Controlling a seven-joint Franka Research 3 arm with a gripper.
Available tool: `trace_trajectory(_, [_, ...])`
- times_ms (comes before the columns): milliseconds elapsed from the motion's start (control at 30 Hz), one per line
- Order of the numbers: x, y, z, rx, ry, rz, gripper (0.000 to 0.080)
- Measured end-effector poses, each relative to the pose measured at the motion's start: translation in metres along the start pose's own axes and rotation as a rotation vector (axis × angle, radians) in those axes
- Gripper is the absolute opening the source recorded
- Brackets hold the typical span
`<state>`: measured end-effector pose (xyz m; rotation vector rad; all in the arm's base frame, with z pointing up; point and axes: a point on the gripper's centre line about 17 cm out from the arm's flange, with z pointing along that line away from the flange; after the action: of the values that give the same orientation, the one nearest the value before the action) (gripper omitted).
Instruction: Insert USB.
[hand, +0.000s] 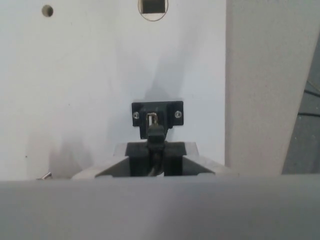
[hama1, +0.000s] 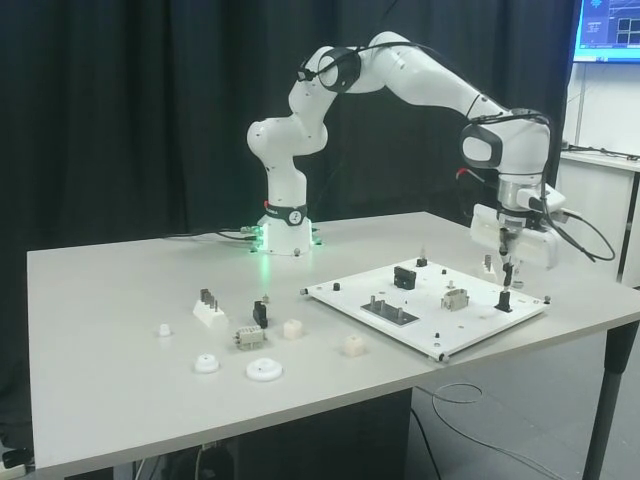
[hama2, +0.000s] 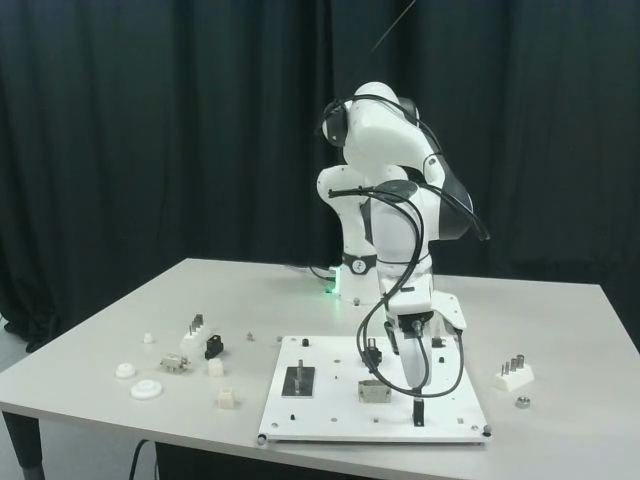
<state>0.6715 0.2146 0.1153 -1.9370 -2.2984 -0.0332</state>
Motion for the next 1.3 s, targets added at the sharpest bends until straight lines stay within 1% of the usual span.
trace_trajectory(533, [0.0011,0.0008,0.0049,0.0,0.001,0.012,0.0054])
trace_trajectory(1300, [-0.0044,0.0016,0.0044,-0.001,-0.005,0.018,0.0054])
